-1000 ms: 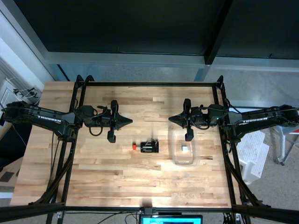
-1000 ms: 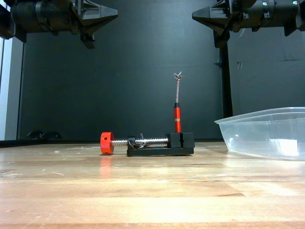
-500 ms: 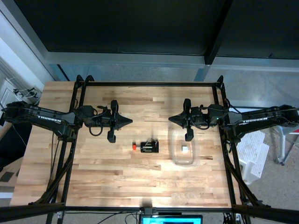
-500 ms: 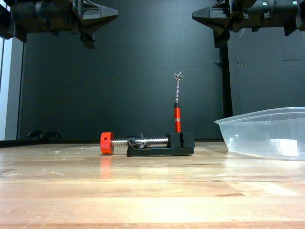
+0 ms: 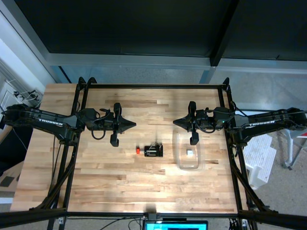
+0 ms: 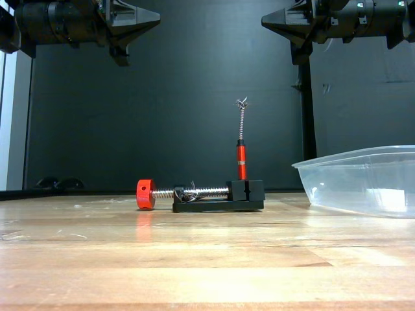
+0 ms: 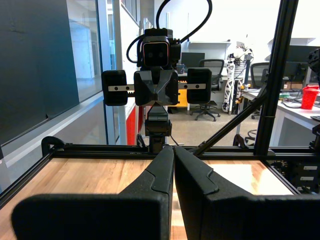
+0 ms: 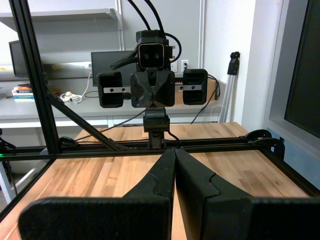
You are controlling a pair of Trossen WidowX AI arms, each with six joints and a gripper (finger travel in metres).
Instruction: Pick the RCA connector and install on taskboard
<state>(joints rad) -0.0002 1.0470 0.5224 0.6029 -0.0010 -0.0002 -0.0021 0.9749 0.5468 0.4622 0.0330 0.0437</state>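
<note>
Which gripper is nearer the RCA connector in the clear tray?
Right. The right gripper hangs shut just past the clear tray's far edge, close to the RCA connector inside; the left gripper hangs shut across the taskboard, farther away.

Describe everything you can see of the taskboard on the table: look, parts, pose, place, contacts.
The taskboard is a small black block lying flat near the middle of the wooden table. A silvery threaded rod juts toward the left arm, ending in a red-orange knob. A thin red pin topped by a wire spring stands upright on it. Only the table touches it: the clear tray sits apart, and the left gripper and right gripper, both shut, hang high above either side.
</note>
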